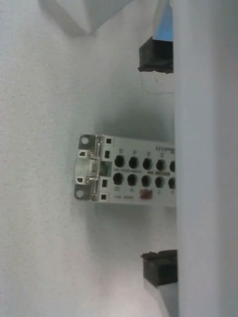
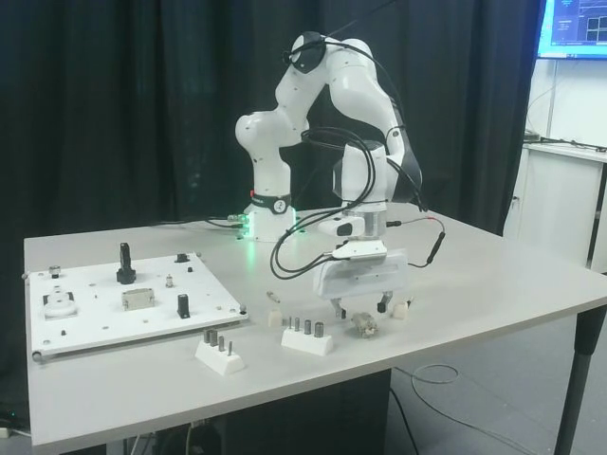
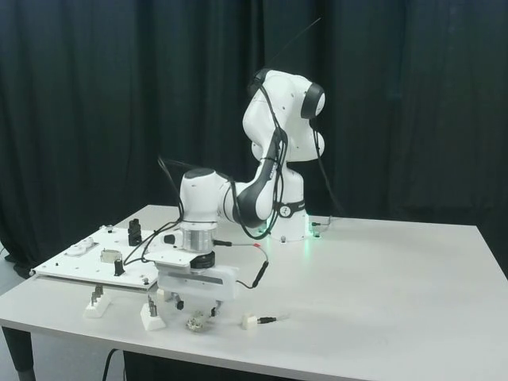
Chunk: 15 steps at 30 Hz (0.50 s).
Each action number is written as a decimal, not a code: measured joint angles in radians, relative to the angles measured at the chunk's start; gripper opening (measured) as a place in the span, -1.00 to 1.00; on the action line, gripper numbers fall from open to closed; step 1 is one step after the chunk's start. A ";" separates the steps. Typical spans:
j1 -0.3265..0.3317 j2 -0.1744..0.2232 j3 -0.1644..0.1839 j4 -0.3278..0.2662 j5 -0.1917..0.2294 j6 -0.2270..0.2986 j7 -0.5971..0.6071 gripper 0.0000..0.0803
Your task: Pick waterproof.
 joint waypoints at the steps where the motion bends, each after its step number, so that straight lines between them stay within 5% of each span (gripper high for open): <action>1: 0.000 0.000 0.001 0.000 0.000 -0.001 0.004 0.99; 15: -0.002 0.011 0.008 0.015 0.000 -0.028 0.049 0.99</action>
